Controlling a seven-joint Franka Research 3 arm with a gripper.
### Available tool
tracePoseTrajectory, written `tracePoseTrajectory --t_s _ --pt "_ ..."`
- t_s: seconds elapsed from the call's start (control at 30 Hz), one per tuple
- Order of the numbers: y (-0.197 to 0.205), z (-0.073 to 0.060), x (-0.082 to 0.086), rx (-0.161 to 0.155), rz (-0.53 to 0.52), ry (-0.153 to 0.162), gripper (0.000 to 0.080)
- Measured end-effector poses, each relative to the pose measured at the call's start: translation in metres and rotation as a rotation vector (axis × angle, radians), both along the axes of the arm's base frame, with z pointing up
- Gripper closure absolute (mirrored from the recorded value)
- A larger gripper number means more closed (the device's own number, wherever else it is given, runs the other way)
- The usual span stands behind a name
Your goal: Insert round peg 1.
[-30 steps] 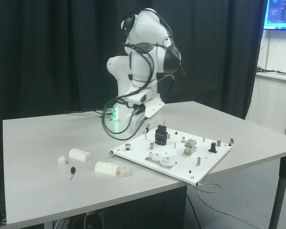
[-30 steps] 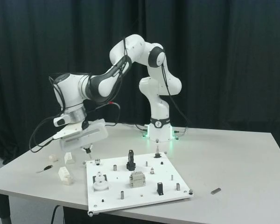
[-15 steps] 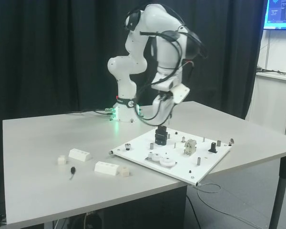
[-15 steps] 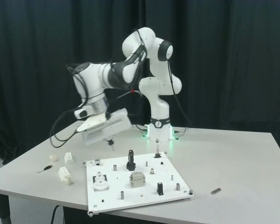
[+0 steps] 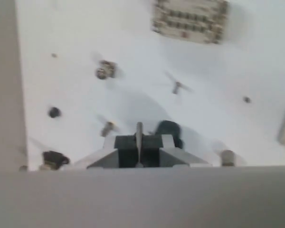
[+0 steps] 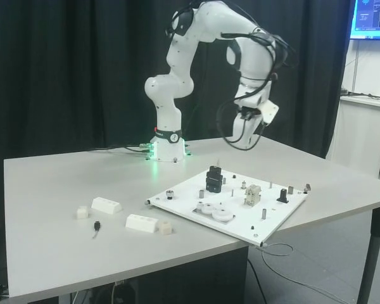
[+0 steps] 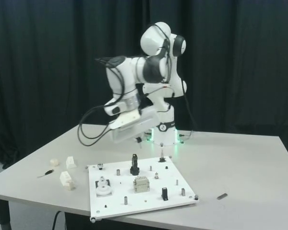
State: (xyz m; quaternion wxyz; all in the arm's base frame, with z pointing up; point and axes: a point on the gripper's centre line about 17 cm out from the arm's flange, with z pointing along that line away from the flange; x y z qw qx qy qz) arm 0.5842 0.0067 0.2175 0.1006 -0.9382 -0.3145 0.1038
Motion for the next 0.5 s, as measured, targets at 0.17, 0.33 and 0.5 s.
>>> tracePoseTrajectory --t_s 0.17,0.33,0.5 --pt "0.029 0.003 -0.007 -0.025 0.017 0.009 0.0787" --pt "0.052 0.001 -0.016 -0.060 0.020 0.024 0.0787" --pt "0.072 -0.004 -0.024 -0.086 0.037 0.040 0.0787"
